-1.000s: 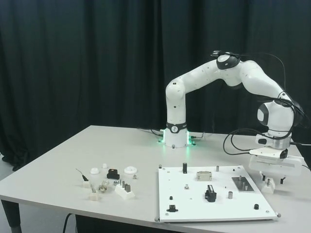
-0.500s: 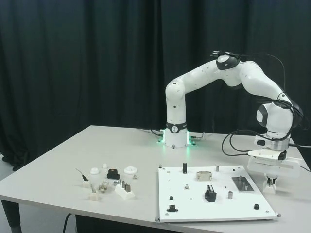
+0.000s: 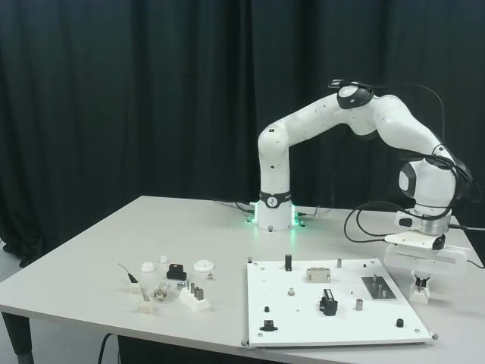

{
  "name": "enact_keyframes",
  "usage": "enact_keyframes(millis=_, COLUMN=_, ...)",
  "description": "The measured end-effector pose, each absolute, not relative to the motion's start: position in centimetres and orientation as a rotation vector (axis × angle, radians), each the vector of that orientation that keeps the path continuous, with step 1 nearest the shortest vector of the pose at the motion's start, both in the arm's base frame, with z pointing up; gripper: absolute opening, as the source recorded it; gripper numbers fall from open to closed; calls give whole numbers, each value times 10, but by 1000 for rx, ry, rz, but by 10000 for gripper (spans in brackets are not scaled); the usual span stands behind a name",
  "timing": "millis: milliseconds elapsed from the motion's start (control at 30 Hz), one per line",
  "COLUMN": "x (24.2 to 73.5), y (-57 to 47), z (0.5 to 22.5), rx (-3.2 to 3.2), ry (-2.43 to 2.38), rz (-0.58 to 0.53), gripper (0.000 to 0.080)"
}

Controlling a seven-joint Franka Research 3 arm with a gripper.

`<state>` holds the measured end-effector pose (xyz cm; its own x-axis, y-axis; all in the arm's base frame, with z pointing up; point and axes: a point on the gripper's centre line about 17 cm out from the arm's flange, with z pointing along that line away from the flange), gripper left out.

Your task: Pick round peg 2.

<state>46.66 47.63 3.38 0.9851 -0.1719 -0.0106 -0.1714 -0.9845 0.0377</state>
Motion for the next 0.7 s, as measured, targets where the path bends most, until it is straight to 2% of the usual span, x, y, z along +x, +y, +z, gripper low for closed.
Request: enact_keyframes(millis=700, x=467, y=472, z=83, rx=3081, ry=-252, rz=-49, gripper=74)
